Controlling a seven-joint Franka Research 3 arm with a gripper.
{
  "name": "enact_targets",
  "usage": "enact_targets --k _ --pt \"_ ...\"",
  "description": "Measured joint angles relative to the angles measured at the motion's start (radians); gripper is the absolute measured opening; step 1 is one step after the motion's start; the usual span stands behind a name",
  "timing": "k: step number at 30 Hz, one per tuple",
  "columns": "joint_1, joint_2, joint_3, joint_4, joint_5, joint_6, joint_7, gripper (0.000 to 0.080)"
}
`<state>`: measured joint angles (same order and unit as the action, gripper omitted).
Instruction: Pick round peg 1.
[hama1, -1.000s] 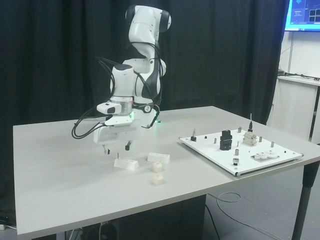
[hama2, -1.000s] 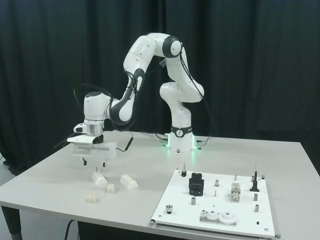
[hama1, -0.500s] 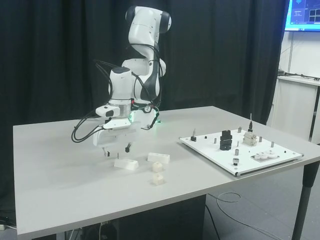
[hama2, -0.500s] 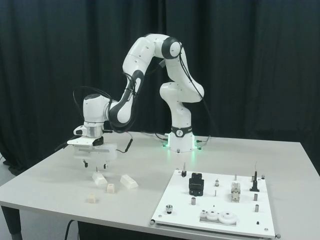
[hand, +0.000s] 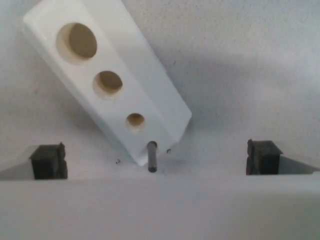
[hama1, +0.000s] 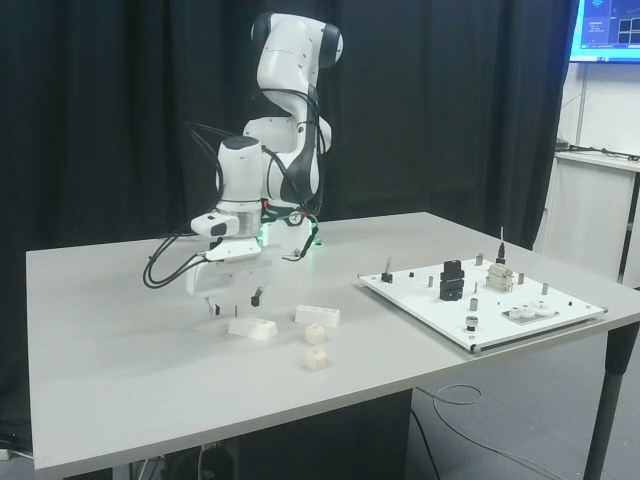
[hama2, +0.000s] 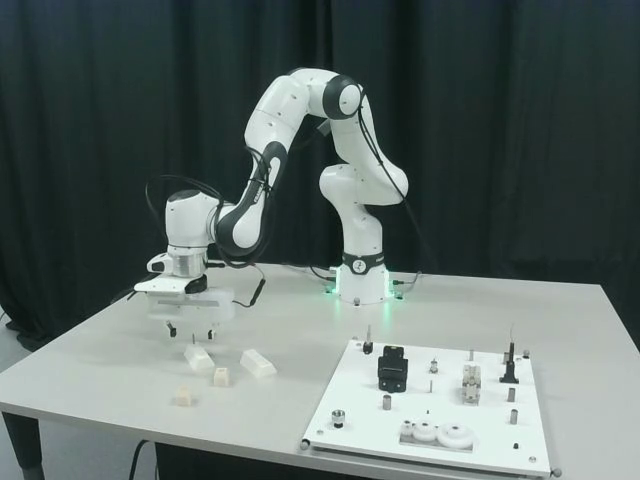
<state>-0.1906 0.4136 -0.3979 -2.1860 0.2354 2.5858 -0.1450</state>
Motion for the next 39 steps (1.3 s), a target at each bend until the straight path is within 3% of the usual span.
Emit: enact_targets --k 11,12,21,22,26,27,32,33,39 --pt "0.000 0.003 0.000 0.000 0.010 0.000 -0.001 0.0800" --pt "0.000 0.004 0.000 0.000 0.012 0.000 -0.001 0.0684" --pt "0.000 0.012 0.000 0.002 0.033 0.000 -0.001 0.0684" --pt "0.000 0.013 0.000 0.003 0.033 0.000 -0.001 0.0340" --pt "0.000 0.016 0.000 0.005 0.034 0.000 -0.002 0.0340" --pt "0.000 0.016 0.000 0.005 0.034 0.000 -0.001 0.0176" --pt "0.000 0.018 0.000 0.006 0.037 0.000 -0.002 0.0176" --pt "0.000 0.019 0.000 0.007 0.039 0.000 -0.001 0.0051" --pt "0.000 0.021 0.000 0.011 0.047 -0.002 -0.002 0.0051"
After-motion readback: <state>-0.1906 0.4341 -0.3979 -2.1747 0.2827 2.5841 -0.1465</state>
